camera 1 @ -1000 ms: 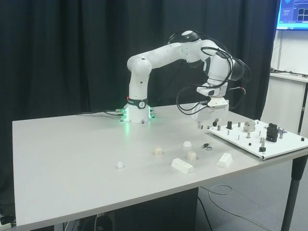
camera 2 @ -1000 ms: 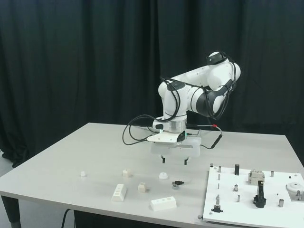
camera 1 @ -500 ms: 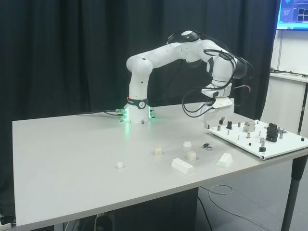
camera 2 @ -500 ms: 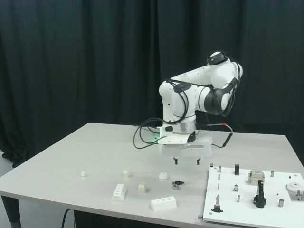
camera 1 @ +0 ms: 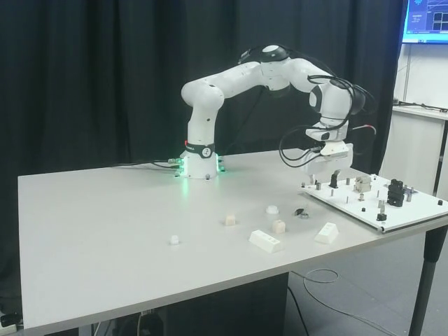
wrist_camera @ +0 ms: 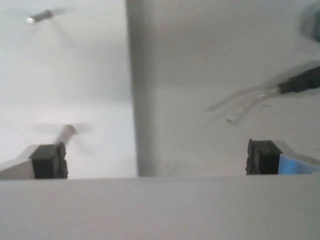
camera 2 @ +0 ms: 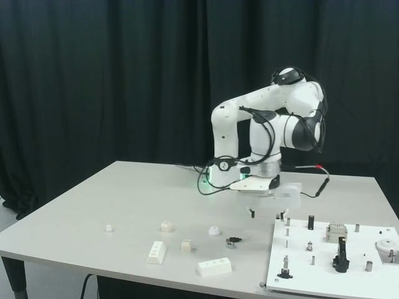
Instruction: Remove round peg 2.
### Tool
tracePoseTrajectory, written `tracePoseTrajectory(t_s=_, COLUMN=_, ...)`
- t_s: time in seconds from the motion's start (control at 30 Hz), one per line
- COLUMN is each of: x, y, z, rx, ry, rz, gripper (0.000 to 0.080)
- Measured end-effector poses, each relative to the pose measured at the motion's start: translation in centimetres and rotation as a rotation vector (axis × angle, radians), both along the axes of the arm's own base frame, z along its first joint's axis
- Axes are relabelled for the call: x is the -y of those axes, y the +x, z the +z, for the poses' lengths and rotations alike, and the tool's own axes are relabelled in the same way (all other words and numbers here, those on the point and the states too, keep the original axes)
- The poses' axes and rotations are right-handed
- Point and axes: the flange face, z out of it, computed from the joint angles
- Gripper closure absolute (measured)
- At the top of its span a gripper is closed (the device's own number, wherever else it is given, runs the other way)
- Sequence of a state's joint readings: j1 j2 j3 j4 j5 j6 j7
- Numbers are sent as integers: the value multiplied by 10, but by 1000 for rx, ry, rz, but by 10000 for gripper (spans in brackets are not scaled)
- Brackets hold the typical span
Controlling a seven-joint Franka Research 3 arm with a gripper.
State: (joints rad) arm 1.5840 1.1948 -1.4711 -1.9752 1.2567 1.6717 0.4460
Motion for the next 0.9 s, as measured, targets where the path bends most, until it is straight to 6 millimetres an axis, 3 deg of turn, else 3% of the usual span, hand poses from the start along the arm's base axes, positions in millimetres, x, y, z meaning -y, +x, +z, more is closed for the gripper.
tracePoseTrajectory(t_s=0.37, x=-28, y=-7, z=-19, rx=54, ry=-32, rz=-25, gripper=3)
tracePoseTrajectory(t_s=0.9, x=-46, y=-19, z=-45, rx=48, ry=-30, rz=-25, gripper=3)
